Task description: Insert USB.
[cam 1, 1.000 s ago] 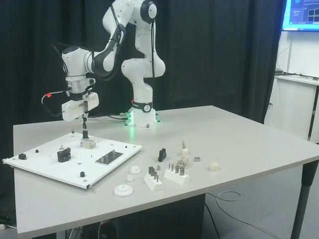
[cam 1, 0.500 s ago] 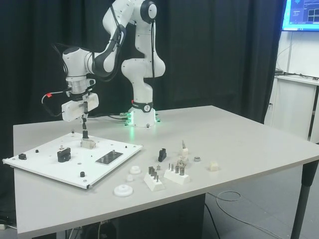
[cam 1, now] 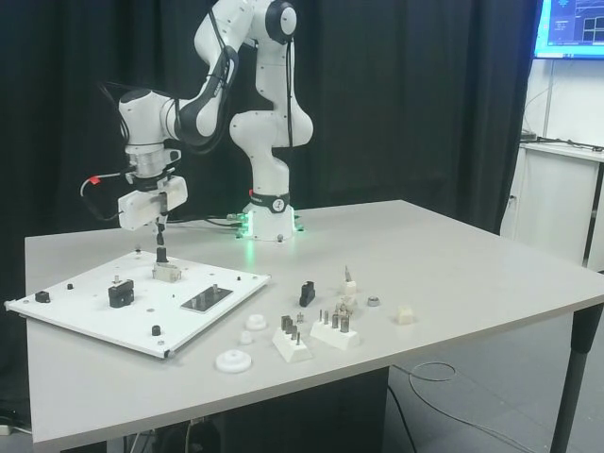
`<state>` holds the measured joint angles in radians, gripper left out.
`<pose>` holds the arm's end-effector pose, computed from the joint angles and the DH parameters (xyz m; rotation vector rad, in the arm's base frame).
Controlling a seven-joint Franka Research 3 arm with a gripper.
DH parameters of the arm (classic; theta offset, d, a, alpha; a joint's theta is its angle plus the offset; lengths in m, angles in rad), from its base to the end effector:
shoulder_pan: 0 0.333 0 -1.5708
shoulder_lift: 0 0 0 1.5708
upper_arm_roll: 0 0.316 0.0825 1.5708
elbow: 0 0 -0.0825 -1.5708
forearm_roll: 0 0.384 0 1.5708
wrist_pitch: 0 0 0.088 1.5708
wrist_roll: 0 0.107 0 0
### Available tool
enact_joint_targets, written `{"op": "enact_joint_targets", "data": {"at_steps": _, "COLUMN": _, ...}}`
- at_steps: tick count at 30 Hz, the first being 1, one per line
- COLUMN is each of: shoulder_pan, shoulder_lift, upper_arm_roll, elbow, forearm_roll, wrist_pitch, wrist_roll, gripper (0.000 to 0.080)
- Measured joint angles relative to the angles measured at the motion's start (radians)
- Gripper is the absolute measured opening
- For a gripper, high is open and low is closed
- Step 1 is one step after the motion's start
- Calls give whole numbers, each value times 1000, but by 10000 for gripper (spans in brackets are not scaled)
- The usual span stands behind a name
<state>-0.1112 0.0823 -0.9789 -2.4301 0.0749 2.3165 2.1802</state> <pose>0.2151 -0.4166 0.2742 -0.2849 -3.0257 -0.1913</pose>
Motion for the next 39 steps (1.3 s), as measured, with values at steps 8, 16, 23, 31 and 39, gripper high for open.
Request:
{"op": "enact_joint_targets", "data": {"at_steps": 8, "shoulder_pan": 0, "shoulder_lift": -9, "upper_arm_roll": 0, "elbow": -6, "forearm_roll": 0, "wrist_pitch": -1, "wrist_roll": -5, "gripper": 45}}
{"op": "enact_joint_targets", "data": {"at_steps": 16, "shoulder_pan": 0, "shoulder_lift": -10, "upper_arm_roll": 0, "elbow": -7, "forearm_roll": 0, "wrist_pitch": -1, "wrist_roll": -12, "gripper": 45}}
{"op": "enact_joint_targets", "data": {"at_steps": 23, "shoulder_pan": -1, "shoulder_lift": -10, "upper_arm_roll": -5, "elbow": -13, "forearm_roll": 0, "wrist_pitch": 0, "wrist_roll": -18, "gripper": 45}}
{"op": "enact_joint_targets", "data": {"at_steps": 31, "shoulder_pan": -1, "shoulder_lift": -10, "upper_arm_roll": -20, "elbow": -18, "forearm_roll": 0, "wrist_pitch": 4, "wrist_roll": -31, "gripper": 45}}
{"op": "enact_joint_targets", "data": {"at_steps": 39, "shoulder_pan": -1, "shoulder_lift": -10, "upper_arm_roll": -21, "elbow": -18, "forearm_roll": 0, "wrist_pitch": 7, "wrist_roll": -45, "gripper": 45}}
